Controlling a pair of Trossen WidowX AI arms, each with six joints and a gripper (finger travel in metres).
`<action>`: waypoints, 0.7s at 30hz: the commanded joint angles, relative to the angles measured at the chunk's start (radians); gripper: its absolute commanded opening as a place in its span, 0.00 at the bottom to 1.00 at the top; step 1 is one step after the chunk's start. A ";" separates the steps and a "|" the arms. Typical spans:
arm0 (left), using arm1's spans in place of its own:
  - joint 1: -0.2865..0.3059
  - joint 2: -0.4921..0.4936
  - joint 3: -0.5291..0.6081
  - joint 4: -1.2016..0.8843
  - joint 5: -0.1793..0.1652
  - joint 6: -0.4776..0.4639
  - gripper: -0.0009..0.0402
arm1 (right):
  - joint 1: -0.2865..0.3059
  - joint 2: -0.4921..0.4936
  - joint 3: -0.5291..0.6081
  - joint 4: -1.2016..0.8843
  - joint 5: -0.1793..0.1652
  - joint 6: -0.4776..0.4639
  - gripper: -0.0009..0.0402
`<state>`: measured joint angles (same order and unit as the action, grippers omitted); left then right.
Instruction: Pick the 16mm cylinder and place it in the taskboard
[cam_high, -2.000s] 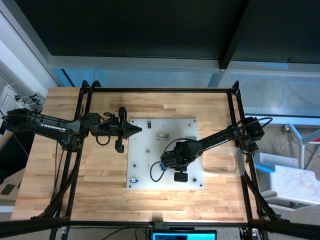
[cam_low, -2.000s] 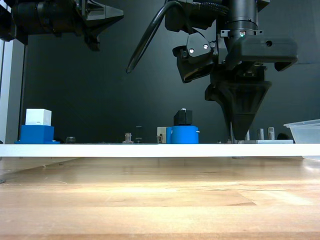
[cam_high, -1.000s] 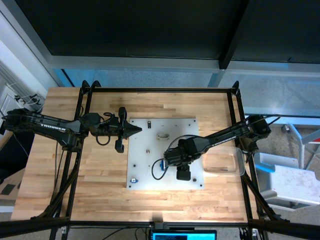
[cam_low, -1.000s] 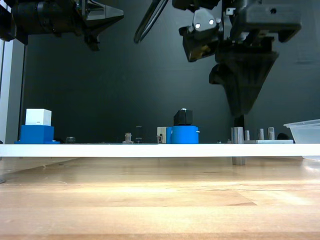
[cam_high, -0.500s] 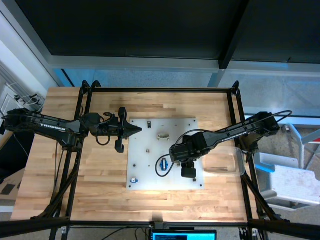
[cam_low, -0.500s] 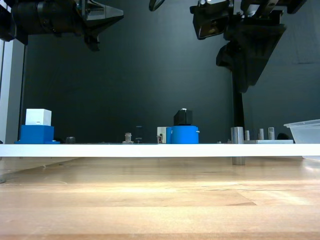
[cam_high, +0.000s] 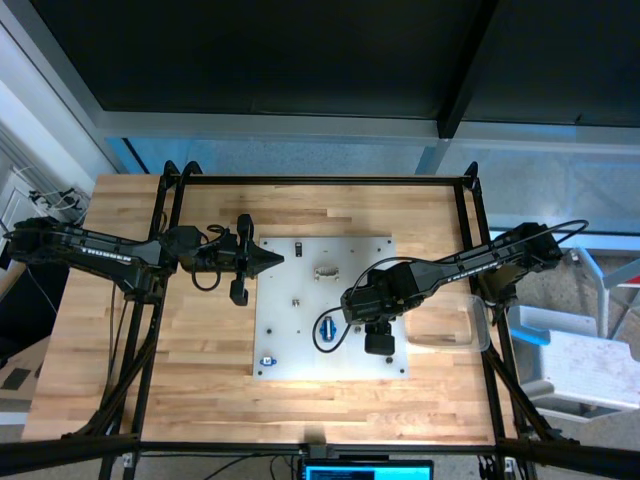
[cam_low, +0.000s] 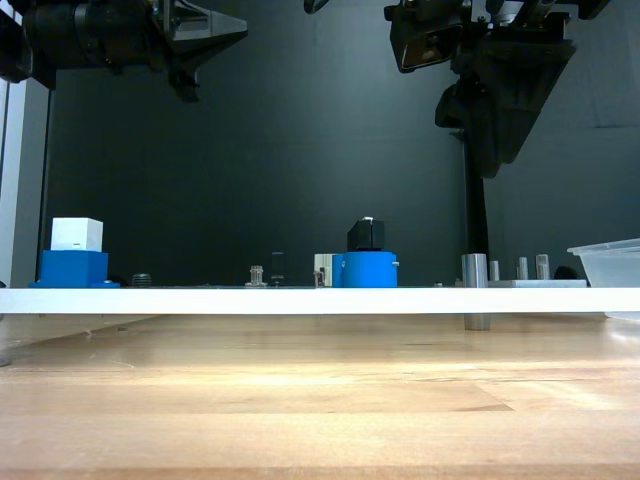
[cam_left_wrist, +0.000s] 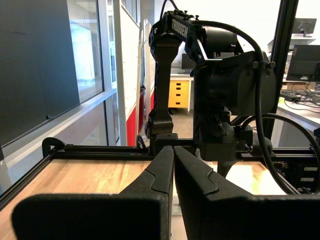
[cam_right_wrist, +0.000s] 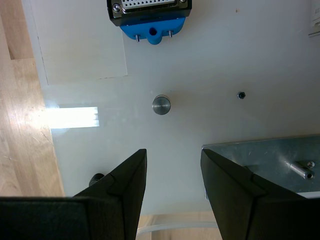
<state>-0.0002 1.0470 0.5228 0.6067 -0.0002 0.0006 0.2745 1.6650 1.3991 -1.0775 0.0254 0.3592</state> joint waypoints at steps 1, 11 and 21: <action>0.000 0.000 0.000 0.000 0.000 0.000 0.02 | 0.000 0.001 0.000 0.001 0.000 -0.001 0.38; 0.000 0.000 0.000 0.000 0.000 0.000 0.02 | 0.000 0.004 0.000 0.000 0.000 -0.001 0.38; 0.000 0.000 0.000 0.000 0.000 0.000 0.02 | 0.001 0.013 -0.003 -0.001 0.000 -0.001 0.38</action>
